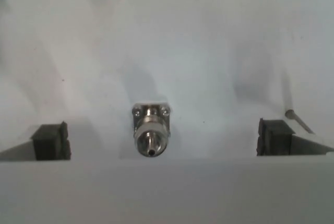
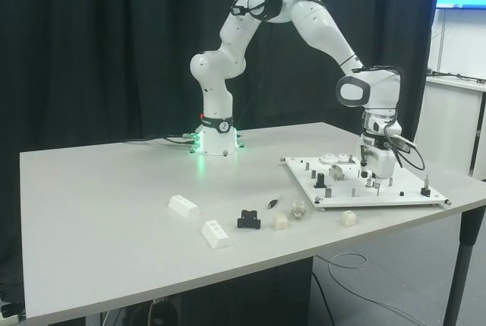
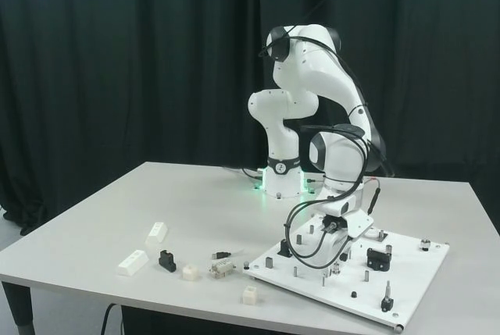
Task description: Remove BNC.
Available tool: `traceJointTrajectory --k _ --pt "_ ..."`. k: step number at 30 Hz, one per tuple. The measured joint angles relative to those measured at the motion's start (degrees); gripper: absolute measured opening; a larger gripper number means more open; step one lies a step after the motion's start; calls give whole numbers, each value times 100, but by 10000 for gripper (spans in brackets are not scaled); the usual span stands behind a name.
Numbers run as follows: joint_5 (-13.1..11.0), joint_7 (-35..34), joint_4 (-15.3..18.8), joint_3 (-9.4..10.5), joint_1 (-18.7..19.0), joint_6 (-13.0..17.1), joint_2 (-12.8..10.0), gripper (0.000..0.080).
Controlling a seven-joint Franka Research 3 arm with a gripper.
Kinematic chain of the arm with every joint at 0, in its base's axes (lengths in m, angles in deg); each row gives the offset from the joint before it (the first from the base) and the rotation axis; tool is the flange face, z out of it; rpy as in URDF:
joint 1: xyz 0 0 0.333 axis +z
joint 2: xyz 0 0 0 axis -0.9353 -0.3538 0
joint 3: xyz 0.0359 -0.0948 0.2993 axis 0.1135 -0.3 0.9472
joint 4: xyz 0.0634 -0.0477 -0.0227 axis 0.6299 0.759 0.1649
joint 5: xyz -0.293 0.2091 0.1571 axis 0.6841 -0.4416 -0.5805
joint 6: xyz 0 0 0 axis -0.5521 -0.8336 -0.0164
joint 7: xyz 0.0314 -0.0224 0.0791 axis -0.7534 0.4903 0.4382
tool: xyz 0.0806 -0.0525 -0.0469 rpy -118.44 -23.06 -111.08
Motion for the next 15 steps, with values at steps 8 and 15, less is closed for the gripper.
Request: traceJointTrajectory --k 8,15 --pt "0 0 19 -2 -1 42 0 800" --pt "0 0 23 -7 -4 43 -2 680"
